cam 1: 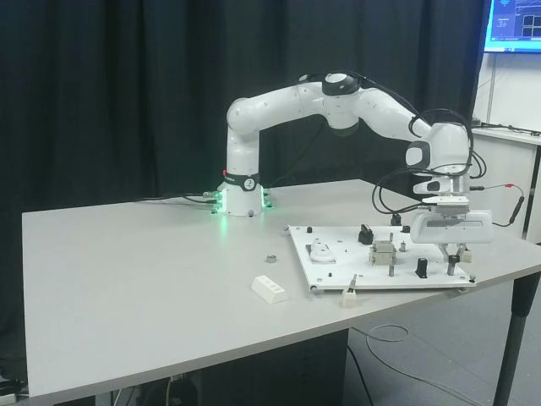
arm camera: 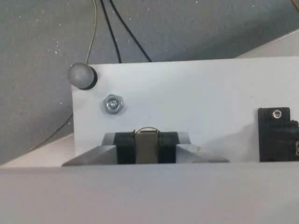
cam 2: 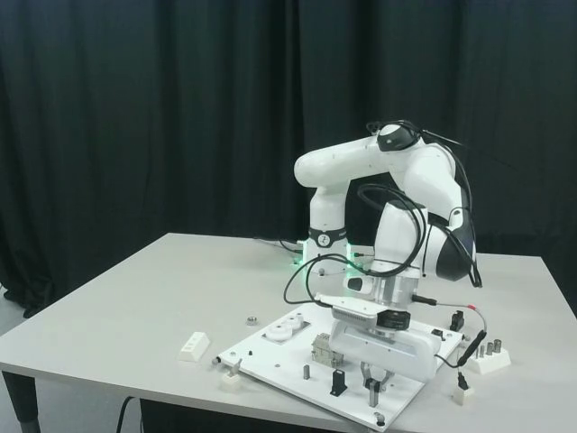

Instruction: Insert square peg 4.

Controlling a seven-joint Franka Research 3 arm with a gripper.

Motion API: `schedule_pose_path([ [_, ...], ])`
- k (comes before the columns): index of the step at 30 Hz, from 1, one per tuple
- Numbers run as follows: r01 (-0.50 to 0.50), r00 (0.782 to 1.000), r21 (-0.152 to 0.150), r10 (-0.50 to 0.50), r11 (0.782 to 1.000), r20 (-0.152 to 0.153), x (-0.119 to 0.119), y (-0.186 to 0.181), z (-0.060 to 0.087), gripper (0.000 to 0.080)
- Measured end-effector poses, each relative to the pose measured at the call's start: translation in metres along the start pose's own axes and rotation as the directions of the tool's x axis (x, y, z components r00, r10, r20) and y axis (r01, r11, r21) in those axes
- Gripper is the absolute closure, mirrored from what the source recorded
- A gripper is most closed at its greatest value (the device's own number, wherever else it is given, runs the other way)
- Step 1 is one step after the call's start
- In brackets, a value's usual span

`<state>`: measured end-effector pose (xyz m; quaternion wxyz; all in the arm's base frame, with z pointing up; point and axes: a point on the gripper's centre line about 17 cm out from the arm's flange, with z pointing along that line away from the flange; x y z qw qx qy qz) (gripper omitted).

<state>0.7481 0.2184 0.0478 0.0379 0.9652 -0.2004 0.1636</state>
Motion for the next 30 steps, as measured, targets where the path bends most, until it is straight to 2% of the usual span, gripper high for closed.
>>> schedule_pose_path([
  [7,0.037,0.999,-0.002,-0.037,0.999,-0.006,-0.0015,-0.0002,0.0047,0.0708],
  [22,0.075,0.997,-0.005,-0.075,0.997,-0.012,-0.0008,-0.0014,0.0024,0.0708],
  [23,0.074,0.997,-0.004,-0.075,0.997,-0.012,-0.0005,-0.0016,0.0018,0.053],
  [28,0.071,0.997,0.001,-0.071,0.997,-0.009,0.001,-0.0024,-0.0023,0.053],
  [29,0.07,0.997,0.001,-0.07,0.998,-0.009,0.0016,-0.0023,-0.0034,0.0188],
  [30,0.069,0.998,0.001,-0.069,0.998,-0.009,0.0024,-0.0021,-0.0045,0.0188],
])
